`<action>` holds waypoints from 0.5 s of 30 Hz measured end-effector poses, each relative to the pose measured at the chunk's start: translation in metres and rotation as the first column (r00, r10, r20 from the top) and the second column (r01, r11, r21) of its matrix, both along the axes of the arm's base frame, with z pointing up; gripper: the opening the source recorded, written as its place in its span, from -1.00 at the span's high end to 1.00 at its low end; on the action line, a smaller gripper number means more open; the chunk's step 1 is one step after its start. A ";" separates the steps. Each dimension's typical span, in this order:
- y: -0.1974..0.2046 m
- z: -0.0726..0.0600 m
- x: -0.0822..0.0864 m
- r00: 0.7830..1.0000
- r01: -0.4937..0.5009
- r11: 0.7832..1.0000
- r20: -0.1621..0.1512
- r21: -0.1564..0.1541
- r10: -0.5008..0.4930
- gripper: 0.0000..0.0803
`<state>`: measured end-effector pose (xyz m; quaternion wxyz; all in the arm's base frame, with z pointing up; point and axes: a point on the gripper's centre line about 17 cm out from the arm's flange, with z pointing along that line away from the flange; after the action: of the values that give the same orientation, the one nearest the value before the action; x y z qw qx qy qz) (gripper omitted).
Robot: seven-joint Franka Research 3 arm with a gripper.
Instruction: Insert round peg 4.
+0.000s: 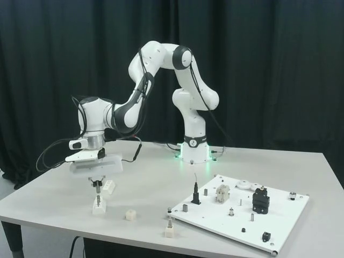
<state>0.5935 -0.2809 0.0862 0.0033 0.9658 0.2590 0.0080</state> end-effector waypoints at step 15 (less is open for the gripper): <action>-0.005 0.010 0.000 1.000 0.006 1.000 0.009 -0.005 -0.006 0.62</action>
<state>0.5939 -0.2855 0.0966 0.0069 0.9665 0.2564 0.0119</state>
